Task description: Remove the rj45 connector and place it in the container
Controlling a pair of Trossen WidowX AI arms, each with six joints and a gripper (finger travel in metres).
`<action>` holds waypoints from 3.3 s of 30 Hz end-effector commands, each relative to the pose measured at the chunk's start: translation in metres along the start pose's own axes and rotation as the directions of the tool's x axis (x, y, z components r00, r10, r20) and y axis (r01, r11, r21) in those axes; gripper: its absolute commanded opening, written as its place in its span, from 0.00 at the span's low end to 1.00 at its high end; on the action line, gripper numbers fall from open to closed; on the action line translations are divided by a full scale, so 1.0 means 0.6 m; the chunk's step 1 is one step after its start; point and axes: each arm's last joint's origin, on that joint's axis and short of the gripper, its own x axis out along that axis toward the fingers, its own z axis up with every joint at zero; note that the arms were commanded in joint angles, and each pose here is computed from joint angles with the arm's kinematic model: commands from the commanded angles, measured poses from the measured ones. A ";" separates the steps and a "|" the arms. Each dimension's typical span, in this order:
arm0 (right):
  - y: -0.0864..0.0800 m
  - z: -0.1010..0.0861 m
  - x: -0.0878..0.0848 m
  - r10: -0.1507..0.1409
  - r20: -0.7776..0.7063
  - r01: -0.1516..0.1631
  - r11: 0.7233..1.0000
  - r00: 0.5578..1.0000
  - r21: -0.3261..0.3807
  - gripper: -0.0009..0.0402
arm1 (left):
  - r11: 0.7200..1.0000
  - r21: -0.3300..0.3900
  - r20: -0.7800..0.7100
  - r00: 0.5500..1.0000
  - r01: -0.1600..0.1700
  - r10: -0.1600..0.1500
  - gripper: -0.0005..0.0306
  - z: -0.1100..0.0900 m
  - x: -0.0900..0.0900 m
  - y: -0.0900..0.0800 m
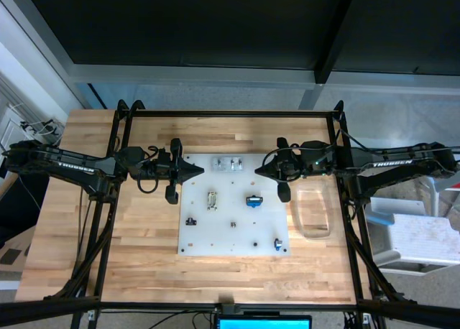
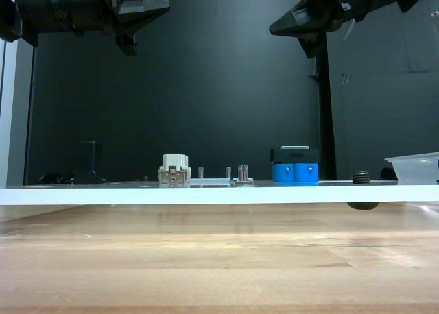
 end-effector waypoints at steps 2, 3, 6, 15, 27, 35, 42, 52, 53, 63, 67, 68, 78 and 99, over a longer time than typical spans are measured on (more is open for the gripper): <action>0.005 0.009 -0.011 -0.002 -0.099 0.003 1.000 0.995 0.012 0.02 | 1.000 0.000 0.000 1.000 0.000 0.000 0.02 0.000 0.000 0.000; 0.007 0.010 -0.014 0.000 -0.122 0.001 1.000 0.993 0.009 0.02 | 1.000 0.000 0.000 1.000 0.000 0.000 0.02 0.000 0.000 0.000; 0.014 0.014 -0.023 0.008 -0.192 -0.009 1.000 0.981 -0.004 0.02 | 1.000 0.000 0.000 1.000 0.000 0.000 0.02 0.000 0.000 0.000; 0.039 0.030 -0.056 0.036 -0.337 -0.039 0.999 0.941 -0.003 0.02 | 1.000 0.000 0.000 1.000 0.000 0.000 0.02 0.000 0.000 0.000; 0.074 0.038 -0.074 0.036 -0.527 -0.041 0.999 0.849 0.001 0.02 | 1.000 0.000 0.000 1.000 0.000 0.000 0.02 0.000 0.000 0.000; 0.110 0.034 -0.063 0.013 -0.638 -0.048 0.998 0.770 -0.037 0.02 | 1.000 0.000 0.000 1.000 0.000 0.000 0.02 0.000 0.000 0.000; 0.140 0.014 -0.044 0.000 -0.714 -0.060 0.996 0.700 -0.059 0.02 | 1.000 0.000 0.000 1.000 0.000 0.000 0.02 0.000 0.000 0.000; 0.188 -0.017 -0.032 -0.004 -0.774 -0.061 0.997 0.633 -0.055 0.02 | 1.000 0.000 0.000 1.000 0.000 0.000 0.02 0.000 0.000 0.000; 0.192 -0.019 -0.032 -0.004 -0.776 -0.057 0.997 0.631 -0.051 0.02 | 1.000 0.000 0.000 1.000 0.000 0.000 0.02 0.000 0.000 0.000; 0.236 -0.047 -0.023 -0.006 -0.806 -0.055 0.997 0.592 -0.047 0.02 | 1.000 0.000 0.000 1.000 0.000 0.000 0.02 0.000 0.000 0.000; 0.245 -0.052 -0.018 0.000 -0.804 -0.048 0.998 0.595 -0.035 0.02 | 1.000 0.000 0.000 1.000 0.000 0.000 0.02 0.000 0.000 0.000; 0.246 -0.053 -0.015 0.000 -0.803 -0.048 0.998 0.596 -0.036 0.02 | 1.000 0.000 0.000 1.000 0.000 0.000 0.02 0.000 0.000 0.000; 0.258 -0.061 0.001 0.005 -0.800 -0.054 0.998 0.600 -0.035 0.22 | 1.000 0.000 0.000 1.000 0.000 0.000 0.02 0.000 0.000 0.000; 0.274 -0.088 0.032 -0.040 -0.823 -0.035 0.997 0.567 -0.072 0.53 | 1.000 0.000 0.000 1.000 0.000 0.000 0.02 0.000 0.000 0.000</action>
